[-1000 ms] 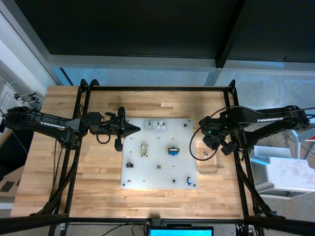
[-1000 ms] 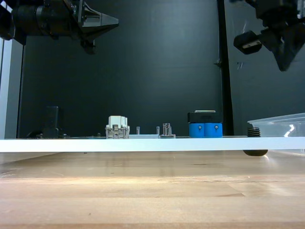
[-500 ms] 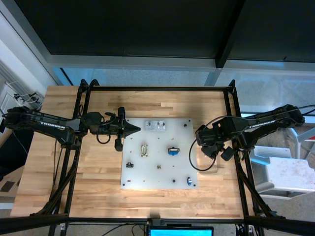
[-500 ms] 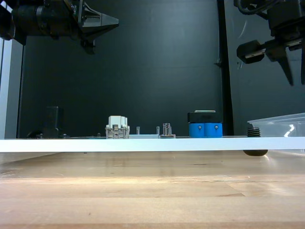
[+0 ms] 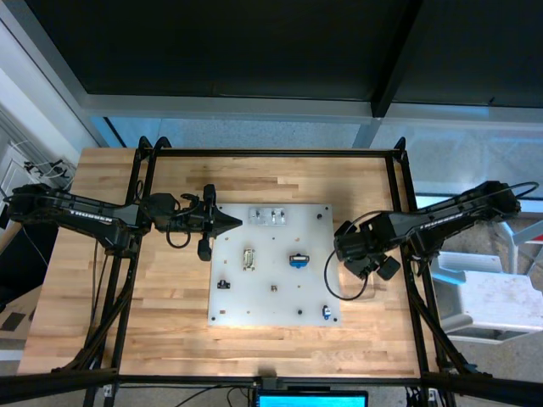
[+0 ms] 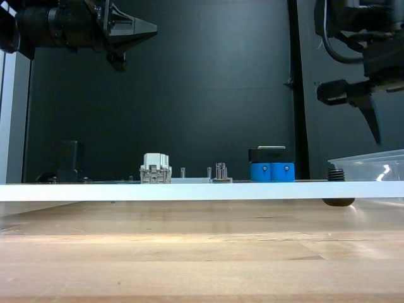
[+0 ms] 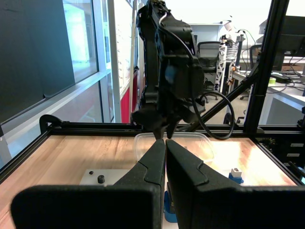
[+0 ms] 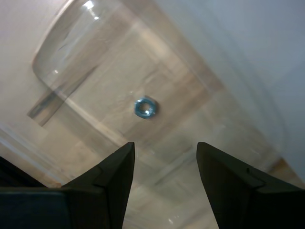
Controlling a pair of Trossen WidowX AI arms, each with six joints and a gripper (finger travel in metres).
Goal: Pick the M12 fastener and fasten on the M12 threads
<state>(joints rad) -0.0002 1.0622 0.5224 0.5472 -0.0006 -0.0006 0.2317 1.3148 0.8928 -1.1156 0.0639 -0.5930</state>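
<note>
Ahead of my spread right claw (image 8: 164, 145) lies the nut (image 8: 145, 108), in the tray (image 8: 47, 53); opposite, my left claw (image 7: 165, 141) hangs pressed together.

Overhead, table-level, wrist-mounted; shared board (image 5: 254, 303)

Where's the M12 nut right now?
The nut lies in the clear tray right of the board, under the open right gripper (right wrist view); left gripper hangs shut over the board's left edge.

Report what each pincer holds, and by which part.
Nothing is held. The right pincer hangs open above the nut, which lies loose in the clear tray. The left pincer is shut and empty, high at the left edge of the board.
</note>
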